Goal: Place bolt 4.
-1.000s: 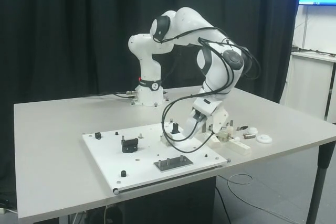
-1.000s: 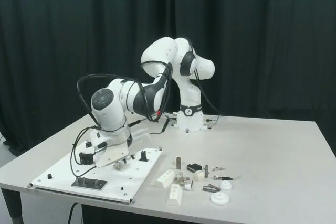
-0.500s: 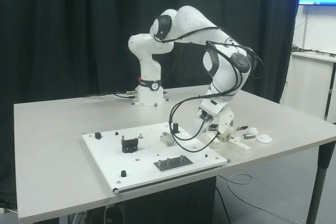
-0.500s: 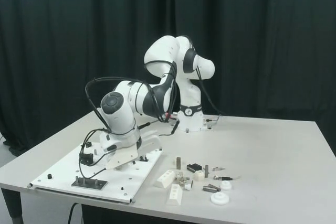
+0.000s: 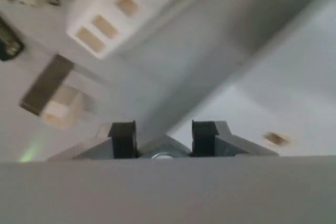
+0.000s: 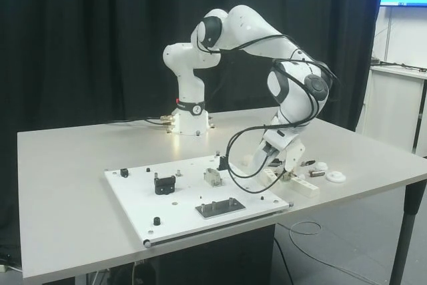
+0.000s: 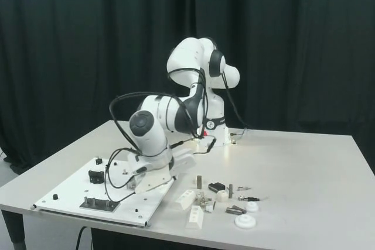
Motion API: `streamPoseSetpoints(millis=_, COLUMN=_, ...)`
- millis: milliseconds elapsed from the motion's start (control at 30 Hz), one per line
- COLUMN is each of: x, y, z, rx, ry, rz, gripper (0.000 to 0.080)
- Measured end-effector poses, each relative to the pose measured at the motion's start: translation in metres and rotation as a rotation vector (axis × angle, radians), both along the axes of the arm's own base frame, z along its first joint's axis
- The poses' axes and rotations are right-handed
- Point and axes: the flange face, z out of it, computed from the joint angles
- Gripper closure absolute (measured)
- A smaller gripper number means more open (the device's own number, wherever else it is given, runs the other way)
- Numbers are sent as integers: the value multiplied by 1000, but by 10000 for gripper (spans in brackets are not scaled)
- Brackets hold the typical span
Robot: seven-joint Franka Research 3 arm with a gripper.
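- Over the near edge of the white assembly board point(image 6: 200, 191), where it meets the loose parts on the bench point(image 6: 67, 158), you will find the gripper point(image 5: 163, 139). Treat the task as at an early stage: nothing is carried and no bolt has been set.
- Check the jaws in the wrist view: they stand apart, with only bench and board surface showing between the black pads point(image 5: 123, 139). Nothing is gripped.
- Look for bolt 4 among the small parts point(image 7: 231, 194) lying beside the two white blocks point(image 7: 190, 208), off the board. Several short metal pieces lie there, upright or flat; which one is bolt 4 cannot be told from these views.
- Expect the remaining work to be the whole of the task: reach the parts, grip the bolt, carry it to the board and seat it.
- Note the grey fixture plate point(image 6: 216, 207) and black fittings point(image 6: 164, 183) on the board; the bolt's intended seat is not identifiable.
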Motion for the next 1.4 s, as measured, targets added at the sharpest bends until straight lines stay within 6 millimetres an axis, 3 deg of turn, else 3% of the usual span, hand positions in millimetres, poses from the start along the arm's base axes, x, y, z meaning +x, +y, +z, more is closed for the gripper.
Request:
streamPoseSetpoints(millis=500, x=-20, y=61, z=-2, rx=-41, ry=-25, rz=-32, gripper=578)
streamPoseSetpoints(millis=1400, x=-47, y=151, z=32, rx=-114, ry=-214, rz=-99, gripper=578)
